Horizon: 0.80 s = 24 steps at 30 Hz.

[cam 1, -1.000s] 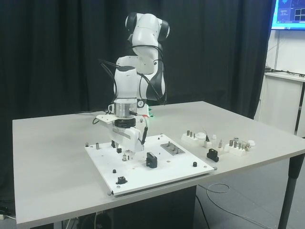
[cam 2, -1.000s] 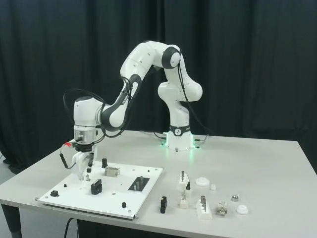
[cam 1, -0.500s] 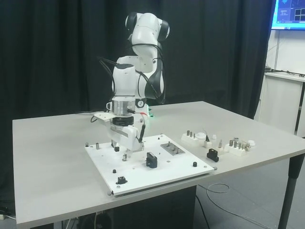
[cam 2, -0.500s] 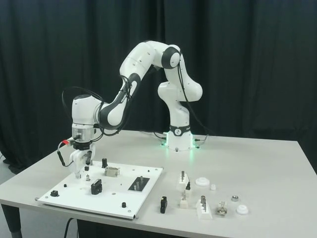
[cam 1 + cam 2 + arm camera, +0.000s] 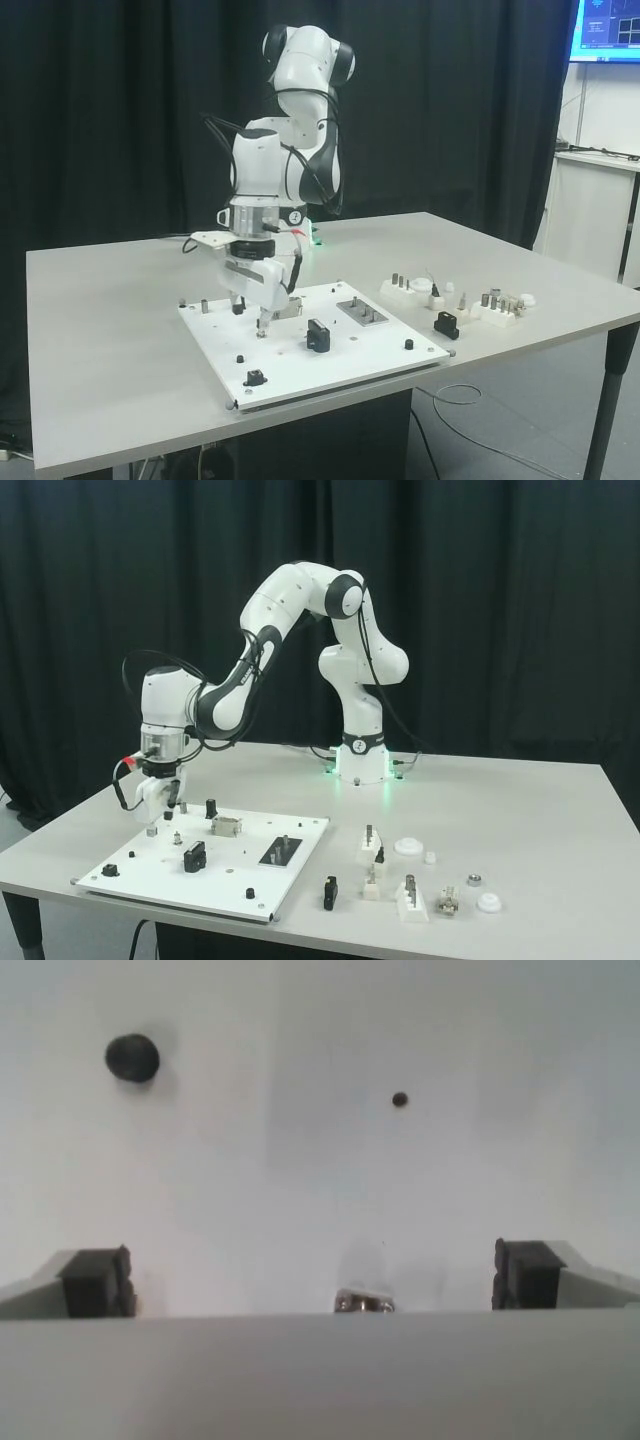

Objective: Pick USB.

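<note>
My gripper (image 5: 310, 1278) is open, with its black fingertips (image 5: 95, 1280) wide apart and nothing between them. It hangs just above the white board (image 5: 340, 350) near the board's far left part, also seen as the gripper (image 5: 158, 815) in the second room view. A small metal stub (image 5: 363, 1303) shows between the fingers, partly cut off; it stands on the board as the stub (image 5: 262, 326). A grey metal block (image 5: 225, 826) sits on the board a little to the side of the gripper. I cannot tell which piece is the USB.
On the board are a black connector (image 5: 318, 335), a small black piece (image 5: 255, 377), a grey slotted plate (image 5: 362, 312) and a black knob (image 5: 132, 1058). White holders with pins (image 5: 410, 288) and a black part (image 5: 445, 324) lie on the table beside the board.
The gripper has risen slightly and moved toward the board's far left corner, away from the black connector. It stays open and holds nothing.
</note>
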Motion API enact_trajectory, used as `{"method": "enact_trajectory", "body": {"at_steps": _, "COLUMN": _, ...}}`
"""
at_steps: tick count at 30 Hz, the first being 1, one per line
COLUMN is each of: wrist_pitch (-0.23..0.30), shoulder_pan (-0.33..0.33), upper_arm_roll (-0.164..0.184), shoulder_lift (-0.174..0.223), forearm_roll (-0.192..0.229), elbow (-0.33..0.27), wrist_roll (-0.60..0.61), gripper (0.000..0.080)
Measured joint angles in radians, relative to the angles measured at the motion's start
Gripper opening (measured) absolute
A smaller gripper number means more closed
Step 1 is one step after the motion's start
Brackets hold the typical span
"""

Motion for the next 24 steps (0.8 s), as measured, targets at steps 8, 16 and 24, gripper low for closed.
{"method": "enact_trajectory", "body": {"at_steps": 8, "wrist_pitch": -0.001, "shoulder_pan": 0.0, "upper_arm_roll": -0.006, "shoulder_lift": 0.0, "forearm_roll": 0.0, "elbow": 0.007, "wrist_roll": -0.009, "gripper": 0.08}}
{"method": "enact_trajectory", "body": {"at_steps": 16, "wrist_pitch": -0.002, "shoulder_pan": 0.0, "upper_arm_roll": -0.01, "shoulder_lift": 0.0, "forearm_roll": 0.0, "elbow": 0.011, "wrist_roll": -0.024, "gripper": 0.08}}
{"method": "enact_trajectory", "body": {"at_steps": 24, "wrist_pitch": -0.003, "shoulder_pan": 0.0, "upper_arm_roll": -0.012, "shoulder_lift": -0.001, "forearm_roll": 0.0, "elbow": 0.013, "wrist_roll": -0.049, "gripper": 0.08}}
